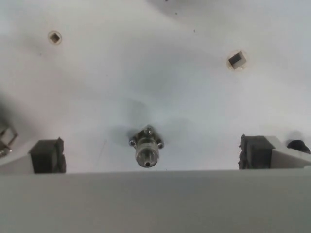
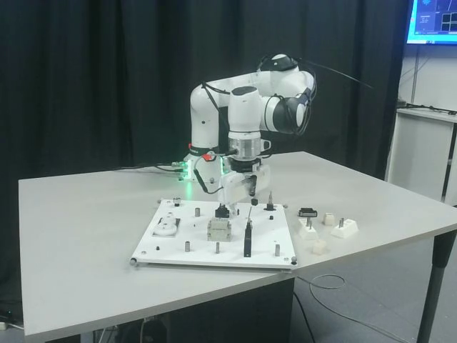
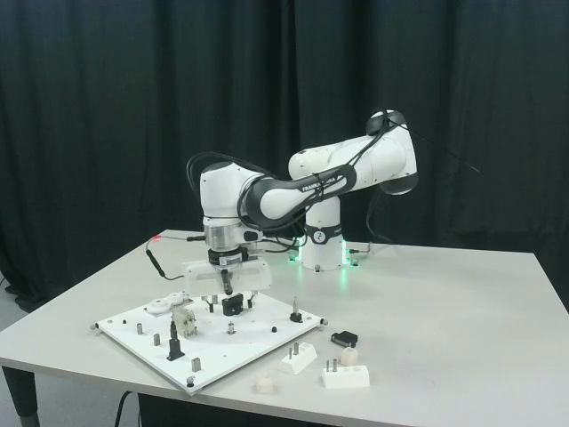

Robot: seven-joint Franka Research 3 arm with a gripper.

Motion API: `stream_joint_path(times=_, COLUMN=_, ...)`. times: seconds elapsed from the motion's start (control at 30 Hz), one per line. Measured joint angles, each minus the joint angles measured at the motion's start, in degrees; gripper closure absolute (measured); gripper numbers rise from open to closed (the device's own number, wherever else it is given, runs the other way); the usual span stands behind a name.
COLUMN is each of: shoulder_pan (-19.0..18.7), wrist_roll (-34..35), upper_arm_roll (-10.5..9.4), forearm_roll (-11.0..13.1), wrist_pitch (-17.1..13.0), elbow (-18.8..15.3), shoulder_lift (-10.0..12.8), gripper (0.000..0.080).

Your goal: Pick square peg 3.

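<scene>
One white arm (image 3: 267,191) bent low over white board (image 3: 258,351), claw (image 1: 150,153) spread wide, holding nothing

Grey table (image 2: 86,221): carried the bolted white arm base (image 3: 322,249), lit green at its foot. One white board (image 2: 171,251) lay flat near the front edge. Beside the board lay several small white blocks (image 2: 344,228) and one small black part (image 2: 308,212).

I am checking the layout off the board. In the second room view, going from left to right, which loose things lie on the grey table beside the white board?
small white block → white holder with one pin → white holder with two pins, with the small black part behind it.
</scene>
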State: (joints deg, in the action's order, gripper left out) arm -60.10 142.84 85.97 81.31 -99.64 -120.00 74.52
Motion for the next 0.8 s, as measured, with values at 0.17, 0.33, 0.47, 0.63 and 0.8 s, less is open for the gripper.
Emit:
stream_joint_path(times=0.17, shoulder_pan=0.03, wrist_roll=0.0, upper_arm_roll=0.09, forearm_roll=-0.06, wrist_pitch=0.0, elbow=0.0, shoulder_lift=0.0, gripper=0.0003)
stream_joint_path(times=0.33, shoulder_pan=0.03, wrist_roll=0.0, upper_arm_roll=0.18, forearm_roll=-0.16, wrist_pitch=0.0, elbow=0.0, shoulder_lift=0.0, gripper=0.0003)
stream_joint_path(times=0.47, shoulder_pan=0.03, wrist_roll=0.0, upper_arm_roll=0.3, forearm_roll=-0.3, wrist_pitch=0.0, elbow=0.0, shoulder_lift=0.0, gripper=0.0003)
stream_joint_path(times=0.63, shoulder_pan=0.02, wrist_roll=-0.01, upper_arm_roll=0.47, forearm_roll=-0.47, wrist_pitch=0.0, elbow=0.0, shoulder_lift=0.01, gripper=0.0003)
stream_joint_path(times=0.8, shoulder_pan=-0.04, wrist_roll=-0.22, upper_arm_roll=0.6, forearm_roll=-0.85, wrist_pitch=0.0, elbow=0.01, shoulder_lift=0.02, gripper=0.0003)
